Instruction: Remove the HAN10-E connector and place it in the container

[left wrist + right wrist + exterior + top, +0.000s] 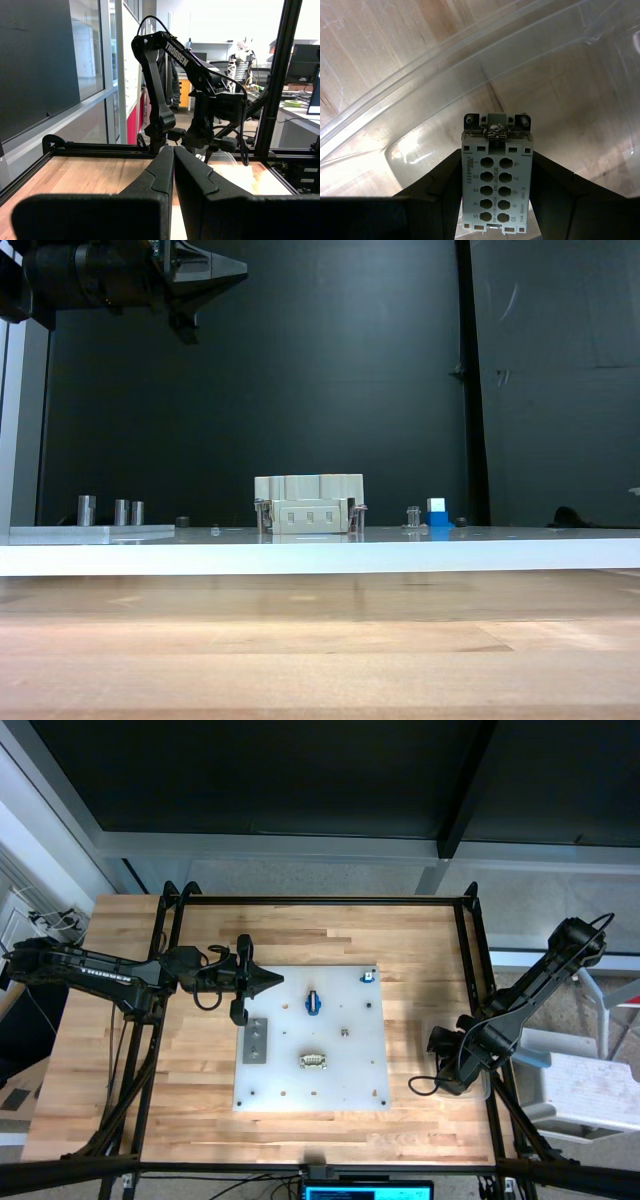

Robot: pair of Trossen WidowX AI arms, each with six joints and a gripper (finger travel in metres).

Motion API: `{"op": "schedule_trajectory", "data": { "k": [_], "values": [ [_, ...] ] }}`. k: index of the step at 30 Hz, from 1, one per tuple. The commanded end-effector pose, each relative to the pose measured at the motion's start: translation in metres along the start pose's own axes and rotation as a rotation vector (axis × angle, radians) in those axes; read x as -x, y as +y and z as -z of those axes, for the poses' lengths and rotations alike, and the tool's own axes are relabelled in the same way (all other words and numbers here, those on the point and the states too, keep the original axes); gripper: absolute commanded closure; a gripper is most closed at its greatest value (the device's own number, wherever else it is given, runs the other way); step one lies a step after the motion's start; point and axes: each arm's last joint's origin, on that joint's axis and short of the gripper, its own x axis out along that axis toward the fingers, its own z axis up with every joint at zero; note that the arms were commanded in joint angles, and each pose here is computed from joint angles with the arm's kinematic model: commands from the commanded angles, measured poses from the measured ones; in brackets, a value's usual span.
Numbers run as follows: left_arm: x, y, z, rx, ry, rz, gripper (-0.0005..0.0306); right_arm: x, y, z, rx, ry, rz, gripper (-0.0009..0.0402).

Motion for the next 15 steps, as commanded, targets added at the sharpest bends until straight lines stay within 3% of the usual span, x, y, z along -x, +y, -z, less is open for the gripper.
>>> {"op": "schedule_trajectory", "data": {
  "k": [1,15],
  "values": [
    [-0.0001,0.0001,0.0,0.0,0.0,0.0,0.03,0.0001,0.0004,0.0,0.002,0.001,-0.002,0.0369],
    [-0.0001,0.0001,0.0,0.0,0.0,0.0,0.03,0.0001,0.0007,0.0002,0.003,0.0,-0.004,0.0221]
  ]
}}
